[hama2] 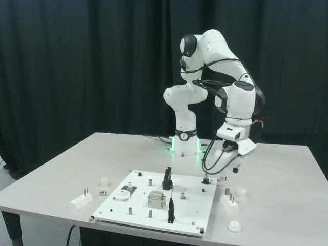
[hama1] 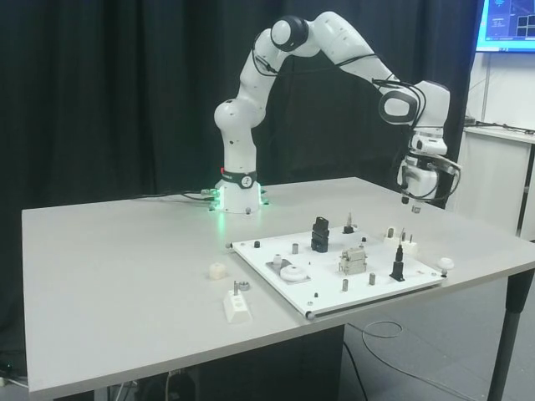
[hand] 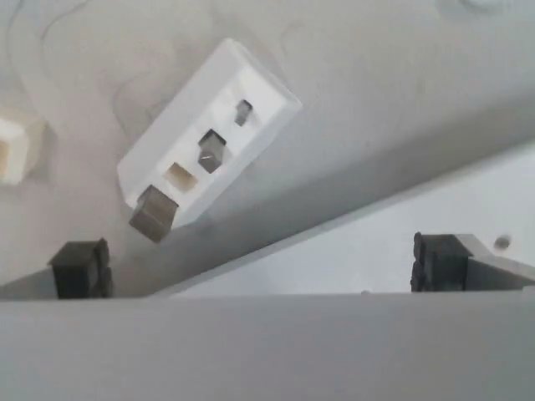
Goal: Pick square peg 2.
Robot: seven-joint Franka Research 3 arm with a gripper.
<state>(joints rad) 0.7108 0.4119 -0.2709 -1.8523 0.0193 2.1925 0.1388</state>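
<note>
1. Table [hama2: 287, 169]: only the room views show how high I hang above it. I judge a long descent is needed, and it should be kept vertical.
2. Board [hama2: 138, 205]: in the wrist view its edge cuts in at lower right, so I must shift off it toward the holder.
3. Holder [hand: 209, 125]: upper centre of the wrist view and skewed. I should turn the wrist to square up with it. The second room view shows it at lower right [hama2: 229, 201], beside the board.
4. Gripper [hand: 259, 266]: fingers spread wide and holding nothing.
5. Peg [hand: 211, 150]: the middle one, next to an empty slot. I take it for peg 2, though no numbering is visible. Only the wrist view separates the three pegs.
</note>
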